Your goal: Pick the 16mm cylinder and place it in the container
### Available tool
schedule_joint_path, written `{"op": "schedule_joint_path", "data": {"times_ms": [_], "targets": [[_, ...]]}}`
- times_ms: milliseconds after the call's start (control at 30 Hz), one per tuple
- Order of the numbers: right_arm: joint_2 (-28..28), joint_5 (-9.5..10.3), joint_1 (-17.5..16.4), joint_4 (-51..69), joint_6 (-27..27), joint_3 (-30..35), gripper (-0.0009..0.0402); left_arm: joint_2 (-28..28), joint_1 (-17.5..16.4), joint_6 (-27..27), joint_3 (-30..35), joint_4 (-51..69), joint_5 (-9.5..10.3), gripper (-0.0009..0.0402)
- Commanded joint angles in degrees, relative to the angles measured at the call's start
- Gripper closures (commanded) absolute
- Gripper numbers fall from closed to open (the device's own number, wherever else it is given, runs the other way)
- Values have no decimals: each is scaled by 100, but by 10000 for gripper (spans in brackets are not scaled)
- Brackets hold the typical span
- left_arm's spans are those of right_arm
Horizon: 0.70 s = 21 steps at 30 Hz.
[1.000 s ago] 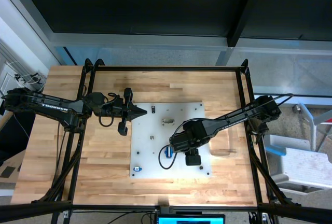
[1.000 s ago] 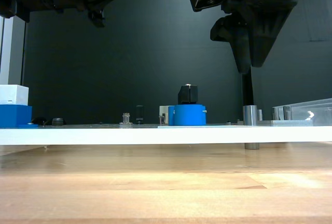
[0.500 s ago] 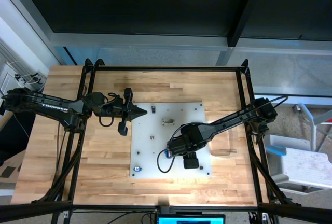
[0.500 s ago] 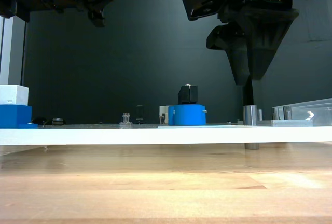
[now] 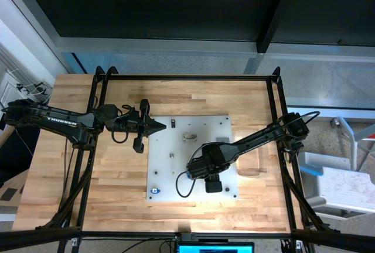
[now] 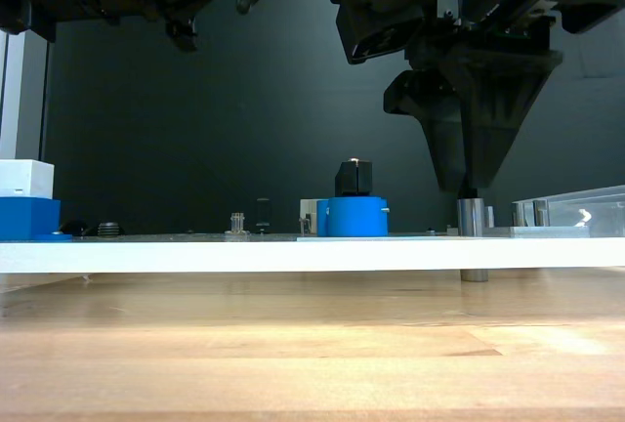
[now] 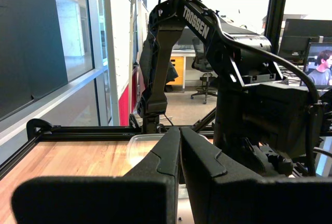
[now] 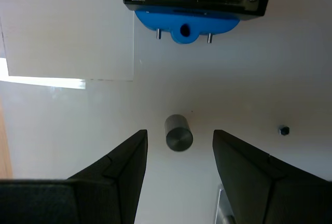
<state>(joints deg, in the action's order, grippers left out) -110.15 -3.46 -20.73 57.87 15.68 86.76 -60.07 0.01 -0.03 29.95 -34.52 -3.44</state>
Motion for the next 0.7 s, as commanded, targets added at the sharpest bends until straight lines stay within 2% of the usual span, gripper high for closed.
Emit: {"op": "schedule_joint_path", "data": {"times_ms": [33,700], "targets": [[0,-2,-4,-50,7,-57,220,-2,-2,-2,0,0,-2,393],[0,4,7,-540,-74,-461,220,-2,0,0,0,0,-2,393]]}}
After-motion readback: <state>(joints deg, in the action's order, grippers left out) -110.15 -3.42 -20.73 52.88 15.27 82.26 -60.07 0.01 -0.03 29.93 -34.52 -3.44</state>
